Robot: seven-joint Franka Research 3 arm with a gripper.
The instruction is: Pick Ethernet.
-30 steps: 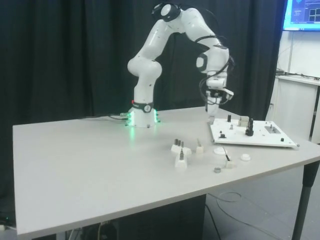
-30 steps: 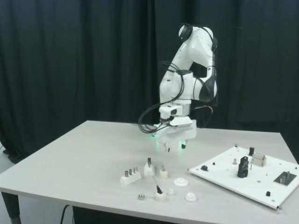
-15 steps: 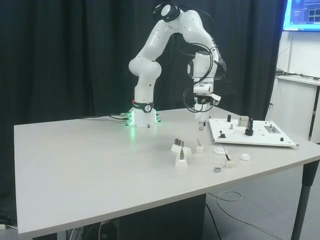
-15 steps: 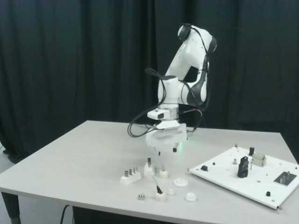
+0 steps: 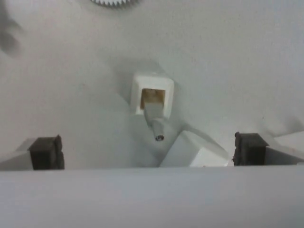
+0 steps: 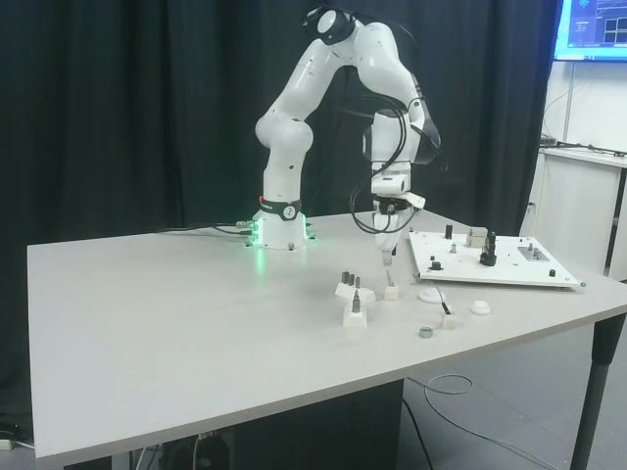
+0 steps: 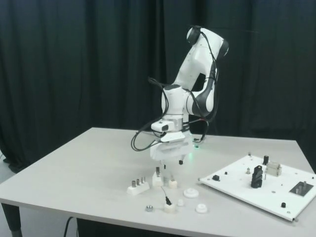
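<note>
The Ethernet plug (image 5: 153,108) stands in a small white holder (image 5: 152,88) on the grey table, seen from above in the wrist view. The same holder (image 6: 391,291) (image 7: 173,183) sits among other small white holders near the table's front. My gripper (image 5: 147,151) (image 6: 388,258) (image 7: 172,162) hangs a short way above it, open, with nothing between its black fingertips (image 5: 46,153). The plug lies about midway between the two fingers. A second white block (image 5: 192,149) lies close beside the holder.
A white board (image 6: 509,274) (image 7: 249,190) with small black and grey parts lies beside the holders. Peg holders (image 7: 138,186) (image 6: 353,311), white gear discs (image 7: 190,192) (image 7: 201,208), a nut (image 7: 147,208) and a holder with a black piece (image 7: 169,205) stand nearby.
The arm has swung away from the white board's edge to above the group of holders and come lower. The gripper now hangs over the Ethernet holder.
</note>
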